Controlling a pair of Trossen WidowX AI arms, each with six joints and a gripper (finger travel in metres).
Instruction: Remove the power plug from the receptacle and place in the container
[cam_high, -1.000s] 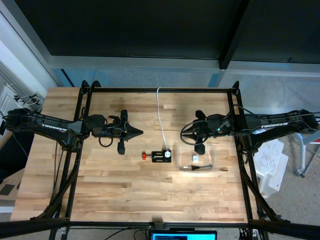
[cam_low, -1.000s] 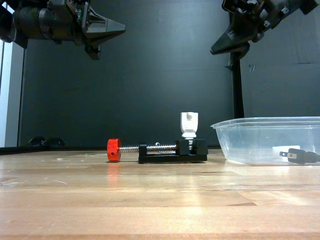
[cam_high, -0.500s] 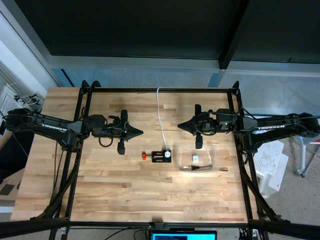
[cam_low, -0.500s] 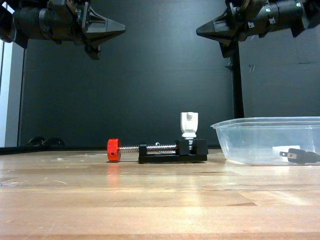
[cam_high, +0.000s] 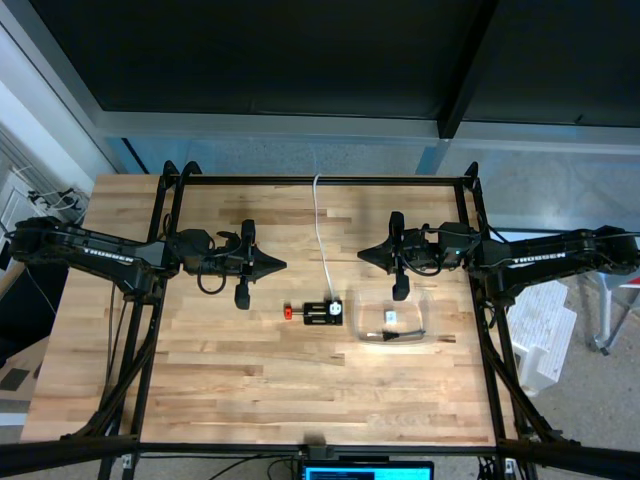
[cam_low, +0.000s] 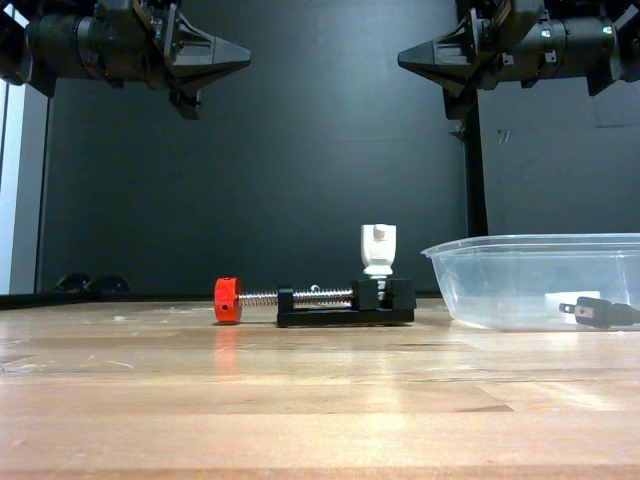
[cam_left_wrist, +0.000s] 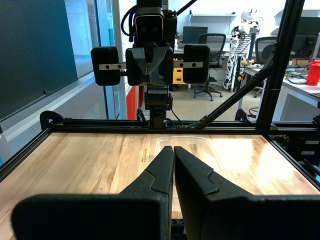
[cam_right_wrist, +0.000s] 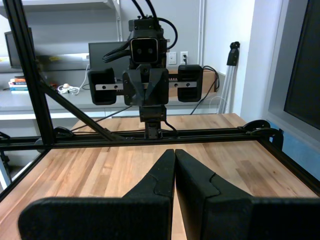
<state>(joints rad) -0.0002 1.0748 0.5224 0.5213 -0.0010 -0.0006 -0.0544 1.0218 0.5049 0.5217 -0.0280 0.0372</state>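
Observation:
The black power plug (cam_low: 596, 313) lies inside the clear container (cam_low: 470, 285), seen from above as the plug (cam_high: 397, 336) in the container (cam_high: 370, 318) right of centre. The white receptacle (cam_low: 378, 249) stands upright in a black clamp, and from above the receptacle (cam_high: 336, 307) ends a white cord (cam_high: 321, 230). My right gripper (cam_high: 362, 252) hovers shut and empty, high above the table behind the container, its tip (cam_low: 403, 61) pointing left. My left gripper (cam_high: 282, 265) hangs shut and empty at the same height, left of the clamp, its tip (cam_low: 246, 53) pointing right.
The black clamp (cam_high: 320, 312) with its red knob (cam_high: 288, 312) sits at the table's middle, the knob (cam_low: 228, 300) toward the left. A black frame (cam_high: 320, 181) borders the wooden table. Each wrist view shows the opposite arm (cam_left_wrist: 150, 60) facing it.
My right arm has swung from a downward tilt over the container up to level and drawn slightly back to the right. The left arm, plug and receptacle have not moved.

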